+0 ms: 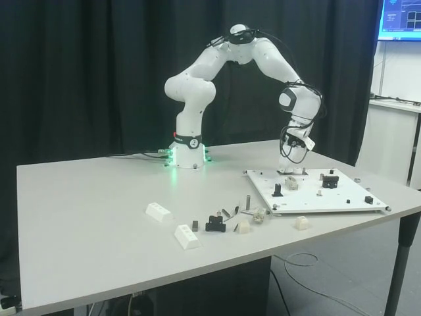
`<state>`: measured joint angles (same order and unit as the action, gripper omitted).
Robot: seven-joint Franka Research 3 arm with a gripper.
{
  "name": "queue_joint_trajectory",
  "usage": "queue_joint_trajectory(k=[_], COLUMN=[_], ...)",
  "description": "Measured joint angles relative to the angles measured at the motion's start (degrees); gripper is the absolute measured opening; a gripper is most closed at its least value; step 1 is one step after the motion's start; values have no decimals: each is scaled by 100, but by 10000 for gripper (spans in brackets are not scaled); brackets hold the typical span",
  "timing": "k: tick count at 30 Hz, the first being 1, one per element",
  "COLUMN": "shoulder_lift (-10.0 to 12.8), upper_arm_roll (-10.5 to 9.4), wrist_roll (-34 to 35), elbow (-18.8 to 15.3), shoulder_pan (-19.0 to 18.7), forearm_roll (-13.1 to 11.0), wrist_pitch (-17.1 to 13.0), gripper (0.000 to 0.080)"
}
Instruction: Remove large gear.
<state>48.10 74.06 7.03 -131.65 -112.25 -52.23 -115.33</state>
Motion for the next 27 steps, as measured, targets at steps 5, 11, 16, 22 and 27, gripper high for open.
queue_joint_trajectory(k=[5, 11, 16, 22, 27], shoulder_lift=[0, 0, 0, 0, 0], upper_arm_roll=[14, 39, 81, 289, 524], wrist_roll=[0, 0, 6, 7, 18], elbow=[4, 11, 24, 42, 62], shoulder_pan=[0, -2, -6, -92, -206], forearm_roll=[0, 0, 0, 16, 93], wrist_pitch=[20, 58, 119, 290, 483], gripper=[597, 597, 597, 597, 597])
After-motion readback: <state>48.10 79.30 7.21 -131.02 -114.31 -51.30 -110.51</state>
